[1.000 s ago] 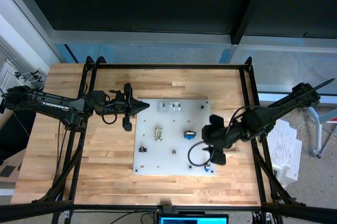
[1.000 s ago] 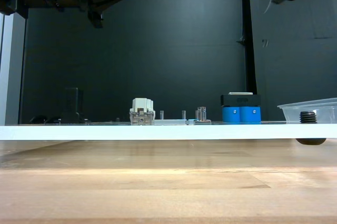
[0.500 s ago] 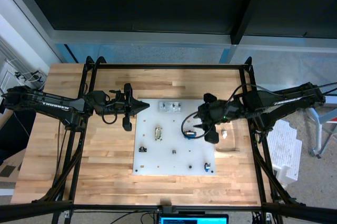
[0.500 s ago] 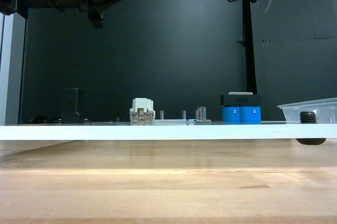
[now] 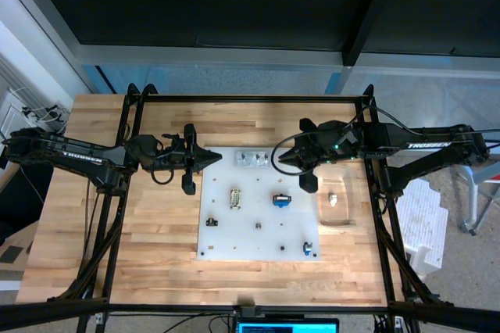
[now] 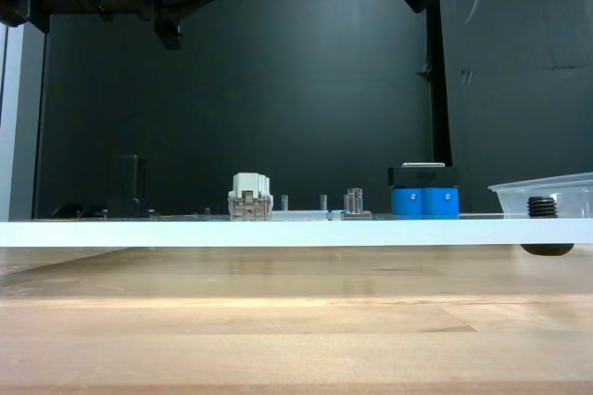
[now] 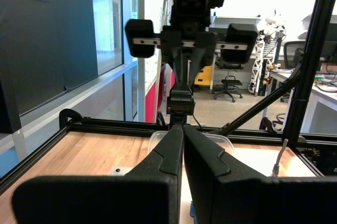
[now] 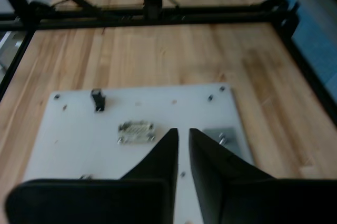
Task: Pick the RJ45 connector and install on taskboard
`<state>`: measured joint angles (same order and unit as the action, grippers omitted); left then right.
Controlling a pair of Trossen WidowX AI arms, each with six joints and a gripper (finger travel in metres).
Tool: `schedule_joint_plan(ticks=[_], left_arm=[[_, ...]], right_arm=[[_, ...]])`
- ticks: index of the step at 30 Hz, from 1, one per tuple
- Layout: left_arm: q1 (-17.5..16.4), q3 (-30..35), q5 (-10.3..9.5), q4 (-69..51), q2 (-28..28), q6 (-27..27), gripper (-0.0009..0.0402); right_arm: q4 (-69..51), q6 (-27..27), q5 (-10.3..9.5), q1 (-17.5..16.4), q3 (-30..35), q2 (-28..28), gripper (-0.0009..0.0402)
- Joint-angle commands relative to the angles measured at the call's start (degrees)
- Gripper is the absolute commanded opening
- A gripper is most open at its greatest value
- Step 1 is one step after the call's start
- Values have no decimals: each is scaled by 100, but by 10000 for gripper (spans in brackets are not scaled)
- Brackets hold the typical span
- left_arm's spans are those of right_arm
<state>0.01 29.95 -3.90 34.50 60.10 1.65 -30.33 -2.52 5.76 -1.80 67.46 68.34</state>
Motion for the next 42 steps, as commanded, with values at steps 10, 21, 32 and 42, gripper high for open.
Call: schedule_joint_plan(ticks=[10,21,32,42], left_arm=[[0,0,2,0,0,-2,0],[0,0,2,0,2,-2,0],[0,0,2,0,0,-2,0],[0,0,2,0,2,-2,0]], right_arm=[[1939,111,-188,289,-901,-251,1],[4306,-118,-391,306,-2179,-501,0],[5370,-120,-470,308,-2743,-503,0],[5482,-157,-629,306,-2848,-503,0]])
